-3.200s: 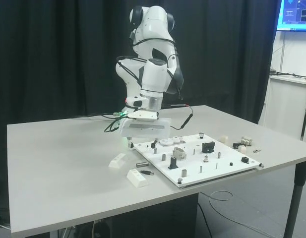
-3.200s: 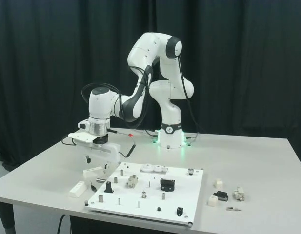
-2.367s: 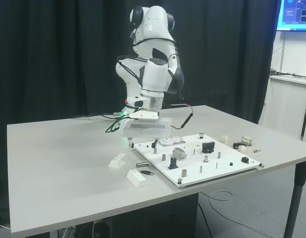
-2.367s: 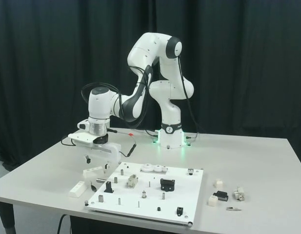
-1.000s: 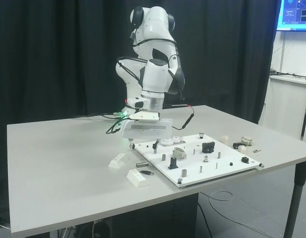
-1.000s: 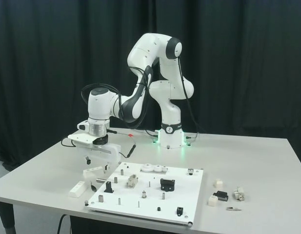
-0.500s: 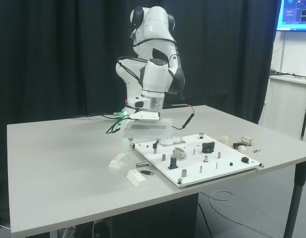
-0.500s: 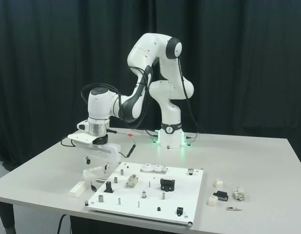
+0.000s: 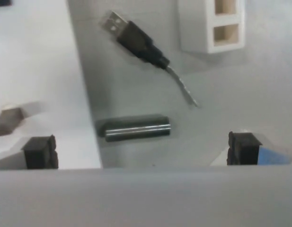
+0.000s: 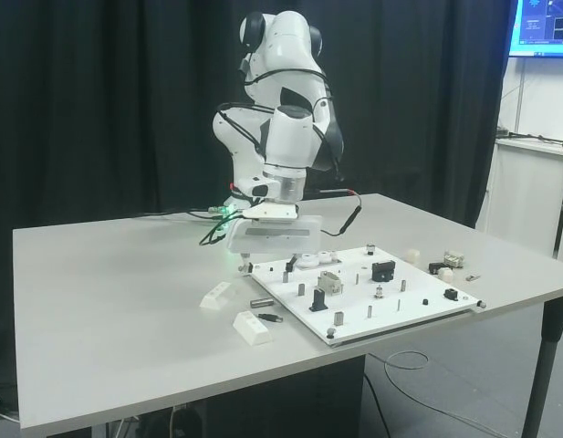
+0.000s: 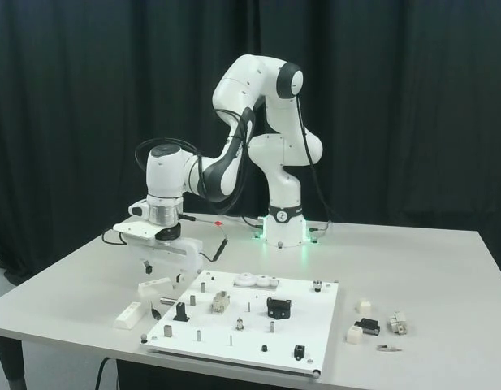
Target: Remove square peg 2.
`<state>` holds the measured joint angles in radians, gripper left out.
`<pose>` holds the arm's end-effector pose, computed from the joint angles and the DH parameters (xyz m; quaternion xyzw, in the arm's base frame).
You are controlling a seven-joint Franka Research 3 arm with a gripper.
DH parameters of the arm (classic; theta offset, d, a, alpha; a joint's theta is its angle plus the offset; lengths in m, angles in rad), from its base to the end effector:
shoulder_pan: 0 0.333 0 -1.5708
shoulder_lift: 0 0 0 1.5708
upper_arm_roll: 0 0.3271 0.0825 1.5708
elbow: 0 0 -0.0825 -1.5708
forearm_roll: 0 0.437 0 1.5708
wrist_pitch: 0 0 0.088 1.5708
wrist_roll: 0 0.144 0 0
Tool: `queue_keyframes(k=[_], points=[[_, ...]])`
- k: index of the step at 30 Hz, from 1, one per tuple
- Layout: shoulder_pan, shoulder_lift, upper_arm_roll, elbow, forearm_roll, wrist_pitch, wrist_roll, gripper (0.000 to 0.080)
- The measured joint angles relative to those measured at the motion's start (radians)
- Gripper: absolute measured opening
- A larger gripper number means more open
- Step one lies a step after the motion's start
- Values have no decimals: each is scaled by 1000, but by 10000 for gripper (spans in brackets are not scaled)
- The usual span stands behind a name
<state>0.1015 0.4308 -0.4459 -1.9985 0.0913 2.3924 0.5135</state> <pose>0.6109 -0.2172 0.1979 0.9014 -0.4289 0.0095 0.0587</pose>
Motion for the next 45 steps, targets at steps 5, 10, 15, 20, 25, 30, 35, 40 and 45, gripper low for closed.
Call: queue_keyframes(k=[5, 10, 15, 20, 25, 30, 35, 40, 45], points=[[1, 0, 16, 6, 38, -11, 0, 800], [1, 0, 33, 7, 70, -26, 0, 800], [4, 1, 47, 7, 80, -28, 1, 800], [6, 6, 56, 7, 80, -28, 2, 800], [11, 12, 59, 7, 80, -28, 2, 800], [15, 18, 62, 7, 80, -28, 6, 800], [16, 20, 73, 6, 88, -28, 16, 800], [17, 20, 89, 6, 105, -28, 28, 800], [30, 19, 96, 6, 117, -28, 58, 800]])
